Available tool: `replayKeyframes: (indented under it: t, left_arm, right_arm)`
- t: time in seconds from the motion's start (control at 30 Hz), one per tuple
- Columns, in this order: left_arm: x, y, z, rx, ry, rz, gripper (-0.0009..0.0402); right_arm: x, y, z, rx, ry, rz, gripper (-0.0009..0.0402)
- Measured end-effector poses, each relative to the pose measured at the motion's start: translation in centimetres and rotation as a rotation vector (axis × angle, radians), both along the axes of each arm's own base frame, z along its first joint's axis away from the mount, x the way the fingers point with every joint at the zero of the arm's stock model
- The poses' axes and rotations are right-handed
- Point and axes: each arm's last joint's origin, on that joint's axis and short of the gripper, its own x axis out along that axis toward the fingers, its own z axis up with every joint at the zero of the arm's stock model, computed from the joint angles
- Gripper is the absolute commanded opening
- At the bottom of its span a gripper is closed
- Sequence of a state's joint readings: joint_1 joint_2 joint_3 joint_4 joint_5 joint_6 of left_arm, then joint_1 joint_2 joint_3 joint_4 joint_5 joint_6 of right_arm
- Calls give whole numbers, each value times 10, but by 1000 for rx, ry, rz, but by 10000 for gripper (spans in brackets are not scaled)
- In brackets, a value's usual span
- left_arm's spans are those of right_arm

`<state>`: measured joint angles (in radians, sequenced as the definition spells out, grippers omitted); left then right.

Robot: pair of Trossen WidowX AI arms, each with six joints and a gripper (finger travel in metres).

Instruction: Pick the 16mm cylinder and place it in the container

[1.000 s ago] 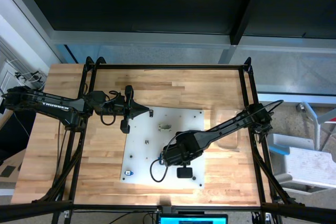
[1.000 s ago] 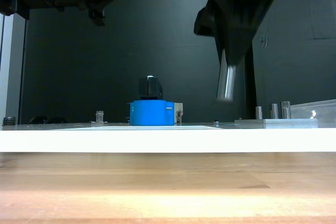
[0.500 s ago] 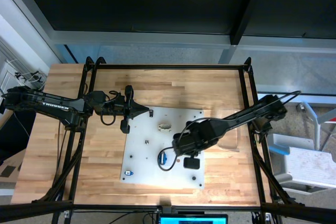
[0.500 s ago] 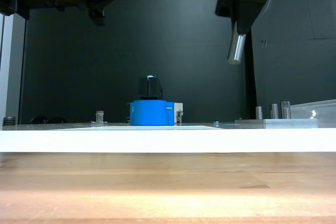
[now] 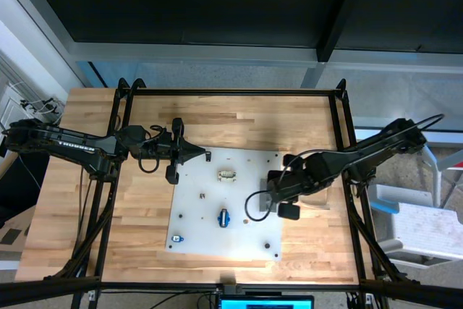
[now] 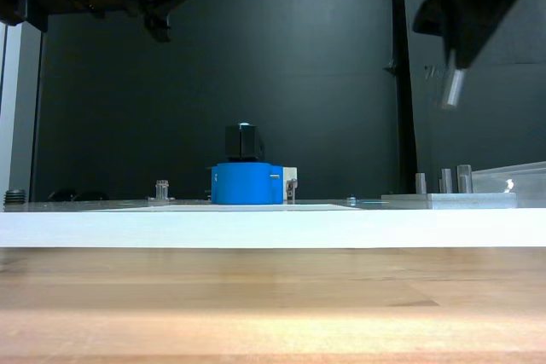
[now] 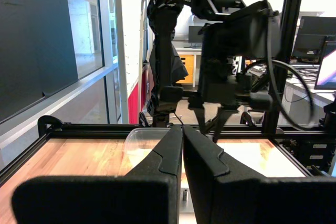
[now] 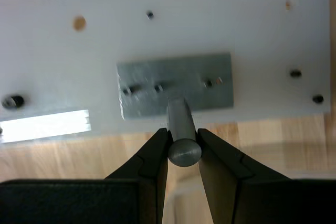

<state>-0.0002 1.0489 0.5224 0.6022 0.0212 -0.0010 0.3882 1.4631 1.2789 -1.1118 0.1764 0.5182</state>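
This looks like a robotics lab: a pale wooden desk (image 5: 94, 251) caged in a black metal frame (image 5: 231, 92), with black robot arms (image 5: 65, 144) at either side. The left gripper (image 7: 182, 132) hangs by the far-left corner of a white square board (image 5: 195, 229), and the right gripper (image 8: 182, 140) near that board's right edge. Computer monitors (image 7: 316, 31) and glass partitions (image 7: 84, 35) stand beyond.

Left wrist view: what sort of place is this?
Probably a robotics lab in an office: a monitor and glass walls behind a framed wooden table with a white task board. The left gripper hangs above the board's far-left corner; the right gripper holds the 16mm cylinder above the board's right edge.
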Motion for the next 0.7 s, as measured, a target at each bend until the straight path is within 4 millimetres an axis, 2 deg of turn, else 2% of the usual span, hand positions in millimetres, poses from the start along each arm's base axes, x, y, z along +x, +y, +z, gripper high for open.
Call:
replayKeyframes:
  t: [0.7]
  left_arm:
    - [0,0,0,0,0,0,0]
  right_arm:
    - [-82,-35,-19,34,-37,-67,27]
